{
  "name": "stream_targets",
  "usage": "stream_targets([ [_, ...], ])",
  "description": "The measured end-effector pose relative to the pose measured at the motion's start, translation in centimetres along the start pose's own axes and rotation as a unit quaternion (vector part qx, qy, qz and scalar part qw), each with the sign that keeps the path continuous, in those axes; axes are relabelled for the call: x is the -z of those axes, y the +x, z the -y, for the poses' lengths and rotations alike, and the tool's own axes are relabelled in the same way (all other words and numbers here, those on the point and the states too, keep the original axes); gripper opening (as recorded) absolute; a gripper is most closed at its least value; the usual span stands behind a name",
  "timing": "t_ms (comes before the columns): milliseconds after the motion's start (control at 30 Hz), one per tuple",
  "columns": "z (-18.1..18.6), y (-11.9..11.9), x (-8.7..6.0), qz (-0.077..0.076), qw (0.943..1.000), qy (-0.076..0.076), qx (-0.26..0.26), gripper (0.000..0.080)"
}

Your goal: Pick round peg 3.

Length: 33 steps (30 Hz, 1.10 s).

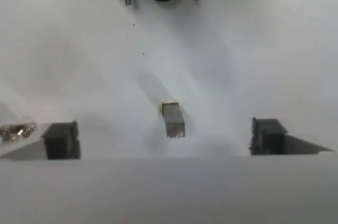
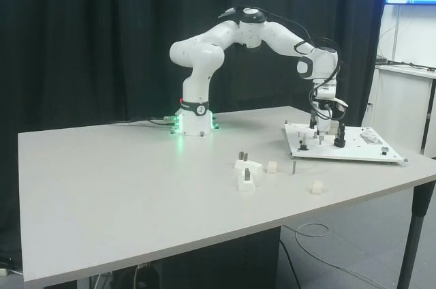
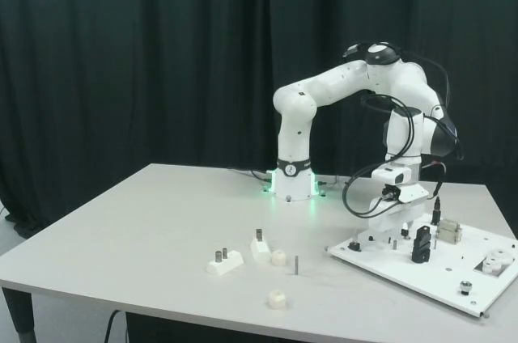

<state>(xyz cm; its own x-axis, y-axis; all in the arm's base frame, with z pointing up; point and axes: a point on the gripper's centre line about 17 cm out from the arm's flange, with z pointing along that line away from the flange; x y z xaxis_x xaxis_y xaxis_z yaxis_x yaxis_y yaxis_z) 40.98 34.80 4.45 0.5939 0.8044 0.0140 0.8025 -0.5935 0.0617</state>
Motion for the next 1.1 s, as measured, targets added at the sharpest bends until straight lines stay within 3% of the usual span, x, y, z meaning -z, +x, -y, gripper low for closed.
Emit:
stream_targets([
  [67, 0.0, 0.0, 0.0, 0.0, 1.0, 0.001, 0.0, 0.0256],
  [100, 0.0, 0.0, 0.1, 0.001, 1.0, 0.002, 0.0, 0.0748],
  [300, -0.2, 0.0, 0.4, -0.001, 1.0, 0.003, -0.003, 0.0748],
  [333, -0.2, 0.0, 0.6, -0.002, 1.0, 0.003, -0.004, 0.0789],
  [1100, -2.4, 0.2, 3.0, -0.011, 0.9998, -0.005, -0.013, 0.08],
])
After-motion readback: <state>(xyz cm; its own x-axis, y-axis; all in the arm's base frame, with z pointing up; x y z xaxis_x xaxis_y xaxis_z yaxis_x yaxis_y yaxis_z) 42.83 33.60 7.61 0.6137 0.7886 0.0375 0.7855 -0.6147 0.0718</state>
